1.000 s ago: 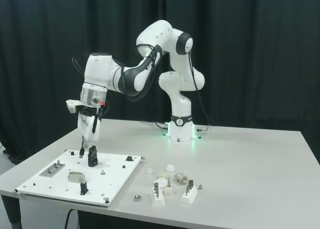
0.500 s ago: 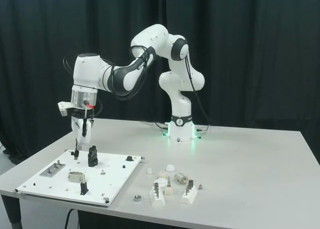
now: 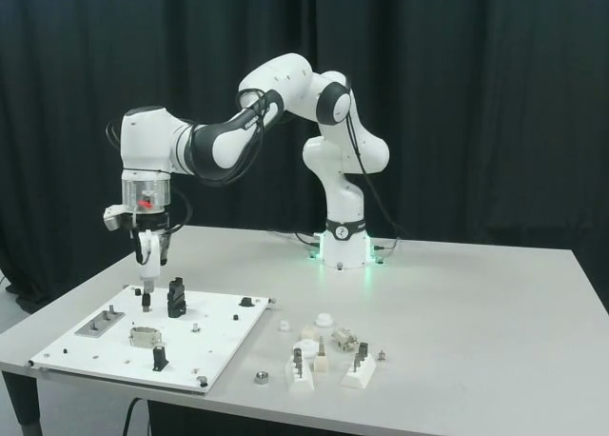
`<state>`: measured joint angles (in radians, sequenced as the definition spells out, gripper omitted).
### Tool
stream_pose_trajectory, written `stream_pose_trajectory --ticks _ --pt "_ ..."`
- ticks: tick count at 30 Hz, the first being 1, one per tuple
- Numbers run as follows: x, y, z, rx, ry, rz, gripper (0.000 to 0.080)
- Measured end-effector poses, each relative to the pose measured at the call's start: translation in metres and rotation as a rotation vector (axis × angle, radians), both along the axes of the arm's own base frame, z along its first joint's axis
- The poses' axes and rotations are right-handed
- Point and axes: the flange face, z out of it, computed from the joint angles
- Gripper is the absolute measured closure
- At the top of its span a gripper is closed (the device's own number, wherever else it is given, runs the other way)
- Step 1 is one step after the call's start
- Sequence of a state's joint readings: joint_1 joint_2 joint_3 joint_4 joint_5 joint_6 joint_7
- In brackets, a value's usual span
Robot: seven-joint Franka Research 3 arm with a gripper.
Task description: Insert USB.
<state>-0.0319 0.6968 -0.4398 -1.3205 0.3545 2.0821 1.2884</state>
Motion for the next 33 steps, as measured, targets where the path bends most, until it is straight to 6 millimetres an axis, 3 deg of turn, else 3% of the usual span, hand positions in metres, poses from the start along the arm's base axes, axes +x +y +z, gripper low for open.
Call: stream_pose_trajectory --ticks 33 --pt "0.012 -0.004 -0.021 0.028 0.081 -0.237 0.0742"
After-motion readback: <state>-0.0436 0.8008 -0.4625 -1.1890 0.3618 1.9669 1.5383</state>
